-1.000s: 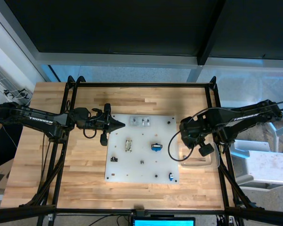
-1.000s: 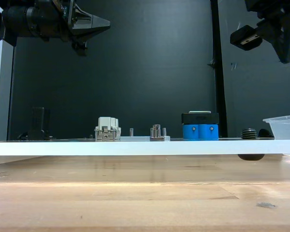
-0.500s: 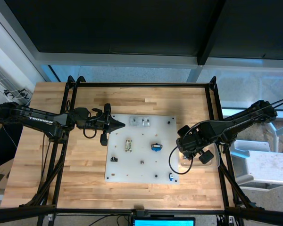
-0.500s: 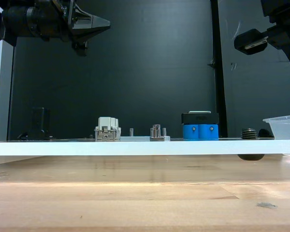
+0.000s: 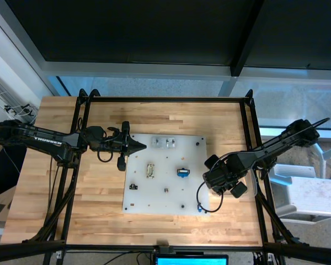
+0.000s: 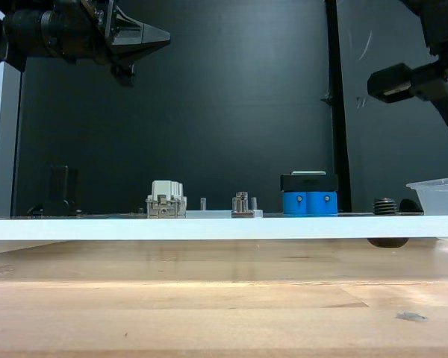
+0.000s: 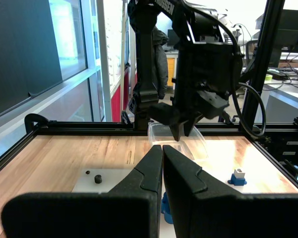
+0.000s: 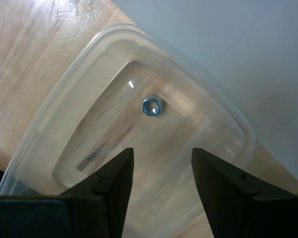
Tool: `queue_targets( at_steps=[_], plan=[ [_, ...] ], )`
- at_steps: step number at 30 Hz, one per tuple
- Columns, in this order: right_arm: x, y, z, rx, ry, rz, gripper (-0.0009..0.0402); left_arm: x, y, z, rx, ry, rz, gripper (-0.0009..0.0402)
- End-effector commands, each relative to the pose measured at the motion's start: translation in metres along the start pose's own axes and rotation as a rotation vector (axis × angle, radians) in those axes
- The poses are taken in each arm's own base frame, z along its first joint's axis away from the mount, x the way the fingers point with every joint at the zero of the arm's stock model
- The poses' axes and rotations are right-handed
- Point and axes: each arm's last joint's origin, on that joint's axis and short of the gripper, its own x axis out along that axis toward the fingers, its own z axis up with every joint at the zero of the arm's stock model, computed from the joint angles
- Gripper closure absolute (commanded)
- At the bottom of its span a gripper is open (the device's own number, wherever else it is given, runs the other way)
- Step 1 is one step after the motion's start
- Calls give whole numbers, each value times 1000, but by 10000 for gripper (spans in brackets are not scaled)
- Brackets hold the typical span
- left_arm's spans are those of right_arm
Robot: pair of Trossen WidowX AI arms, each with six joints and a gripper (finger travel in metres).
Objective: Pick the M12 fastener and fasten on the M12 threads
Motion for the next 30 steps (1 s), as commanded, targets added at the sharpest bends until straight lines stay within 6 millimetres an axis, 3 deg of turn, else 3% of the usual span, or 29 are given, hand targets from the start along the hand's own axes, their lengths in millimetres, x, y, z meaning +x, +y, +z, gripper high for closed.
queue_targets(
  at_steps=[1,17,30],
  plan=[
    [6,1,3,-1,-10,-3,209,0,0,0,0,0,0,393],
    [35,12,0,29,-27,-25,204,0,0,0,0,0,0,393],
    [51,12,4,13,-20,-33,168,0,0,0,0,0,0,393]
  ],
)
